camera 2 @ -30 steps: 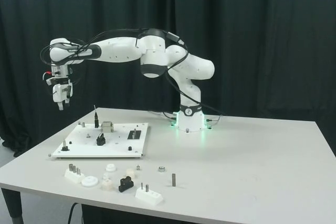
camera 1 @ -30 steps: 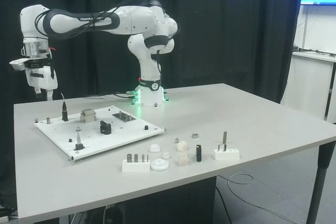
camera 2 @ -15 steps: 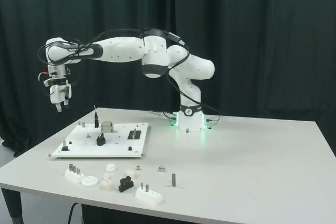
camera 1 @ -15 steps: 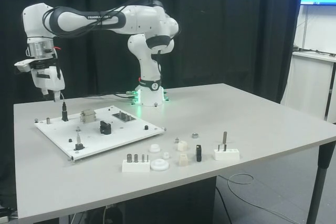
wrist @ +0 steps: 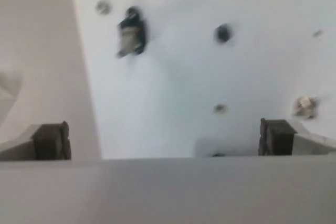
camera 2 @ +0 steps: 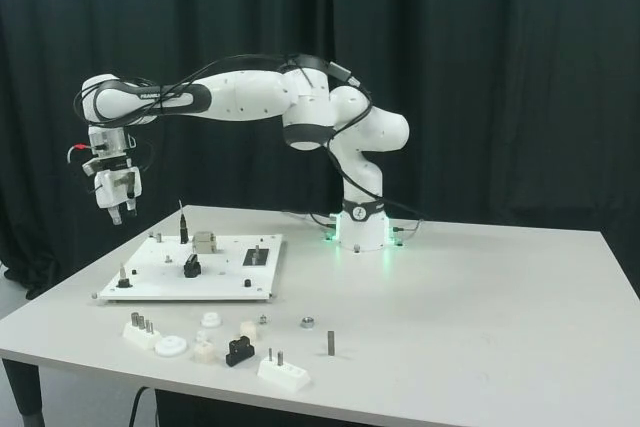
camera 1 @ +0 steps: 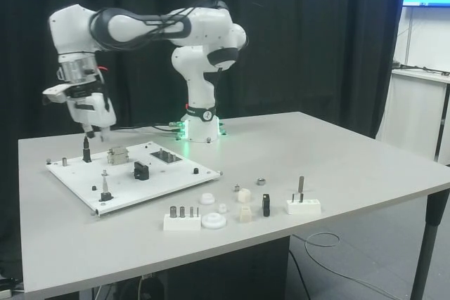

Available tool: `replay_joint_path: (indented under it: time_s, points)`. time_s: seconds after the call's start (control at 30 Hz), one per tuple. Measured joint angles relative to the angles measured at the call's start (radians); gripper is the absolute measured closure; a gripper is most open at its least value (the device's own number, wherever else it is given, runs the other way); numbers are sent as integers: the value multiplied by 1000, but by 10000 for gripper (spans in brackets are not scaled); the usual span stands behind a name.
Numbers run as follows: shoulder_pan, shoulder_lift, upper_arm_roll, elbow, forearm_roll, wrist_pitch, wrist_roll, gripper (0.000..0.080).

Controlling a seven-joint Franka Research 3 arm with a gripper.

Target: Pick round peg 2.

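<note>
Three short grey round pegs (camera 1: 182, 210) stand in a white block (camera 1: 181, 223) near the table's front edge; in the second room view the same pegs (camera 2: 142, 323) sit in their block (camera 2: 140, 335) at front left. I cannot tell which of them is peg 2. My gripper (camera 1: 89, 130) hangs high over the far left corner of the white board (camera 1: 169, 173), far from the pegs. In the second room view the gripper (camera 2: 117, 215) is above the board's (camera 2: 225, 272) left edge. The wrist view shows the gripper (wrist: 163, 139) open, with nothing between its fingers.
On the board stand a black pin (camera 1: 86, 149), a grey box (camera 1: 117, 154), a black clamp (camera 1: 141, 170) and a post (camera 1: 105, 189). Along the front lie white rings (camera 1: 213, 220), a black piece (camera 1: 266, 204) and a second white block (camera 1: 303, 206) with a tall peg (camera 1: 301, 185).
The arm has swung the gripper from beyond the table's left edge inward, over the board's corner. The pegs and other parts have not moved.
</note>
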Motion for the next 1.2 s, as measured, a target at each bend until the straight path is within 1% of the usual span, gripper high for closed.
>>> replay_joint_path:
  time_s: [0.13, 0.33, 0.57, 0.87, 1.2]
  points:
    - [47, 0, 1, 0, 0, -1, 87, 3]
    - [116, 6, 1, 6, 0, 5, 253, 3]
    - [176, 35, -9, 35, 0, 9, 453, 3]
    - [229, 90, -35, 80, 2, 11, 692, 3]
    - [270, 106, -36, 115, 22, 69, 880, 3]
